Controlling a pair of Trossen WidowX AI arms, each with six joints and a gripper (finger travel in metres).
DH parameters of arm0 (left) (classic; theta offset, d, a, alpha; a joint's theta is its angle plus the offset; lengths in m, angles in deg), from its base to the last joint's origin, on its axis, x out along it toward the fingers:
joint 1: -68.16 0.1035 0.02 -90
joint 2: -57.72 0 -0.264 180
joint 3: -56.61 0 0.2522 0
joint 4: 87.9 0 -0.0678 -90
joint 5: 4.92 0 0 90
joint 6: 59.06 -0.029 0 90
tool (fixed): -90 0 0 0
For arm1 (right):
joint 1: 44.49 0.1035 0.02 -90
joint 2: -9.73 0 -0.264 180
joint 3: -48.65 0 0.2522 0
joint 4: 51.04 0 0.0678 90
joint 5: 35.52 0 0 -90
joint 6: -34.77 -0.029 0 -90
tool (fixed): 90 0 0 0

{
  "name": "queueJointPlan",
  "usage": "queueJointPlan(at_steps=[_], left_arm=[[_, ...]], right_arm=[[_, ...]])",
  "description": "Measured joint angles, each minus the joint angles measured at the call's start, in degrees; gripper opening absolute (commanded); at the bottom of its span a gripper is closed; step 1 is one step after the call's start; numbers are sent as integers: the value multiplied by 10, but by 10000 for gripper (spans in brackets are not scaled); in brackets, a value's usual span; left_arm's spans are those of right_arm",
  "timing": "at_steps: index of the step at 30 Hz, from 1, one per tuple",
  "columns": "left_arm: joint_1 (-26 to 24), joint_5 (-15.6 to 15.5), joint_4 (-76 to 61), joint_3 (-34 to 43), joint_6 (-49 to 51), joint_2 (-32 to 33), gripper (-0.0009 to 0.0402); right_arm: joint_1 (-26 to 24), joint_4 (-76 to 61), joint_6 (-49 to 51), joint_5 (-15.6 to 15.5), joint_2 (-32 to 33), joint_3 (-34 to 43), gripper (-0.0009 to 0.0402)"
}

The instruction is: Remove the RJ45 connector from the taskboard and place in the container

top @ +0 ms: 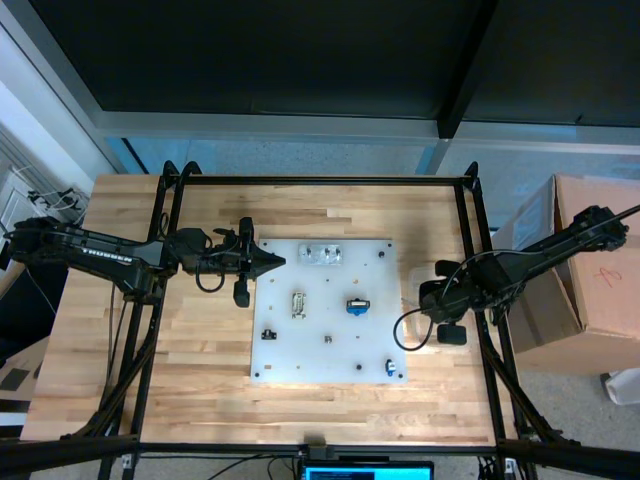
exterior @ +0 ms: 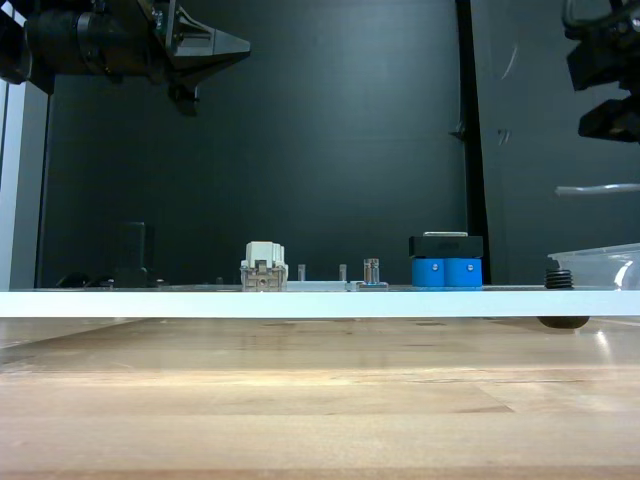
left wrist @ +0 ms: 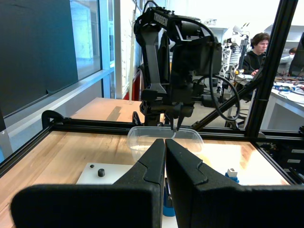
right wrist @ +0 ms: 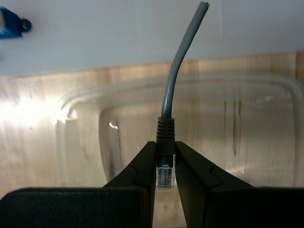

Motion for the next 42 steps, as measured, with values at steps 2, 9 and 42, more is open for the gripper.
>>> queueJointPlan(at_steps=[2, 9, 42], left_arm=[[0, 0, 0, 0, 0, 0, 0], [0, 0, 0, 0, 0, 0, 0], [0, 0, 0, 0, 0, 0, 0]], right_arm=[[0, -2, -6, 0, -9, -8, 74], [0, -3, -10, 4, -26, -14, 186], [-256, 732, 268, -117, -41, -112, 3]])
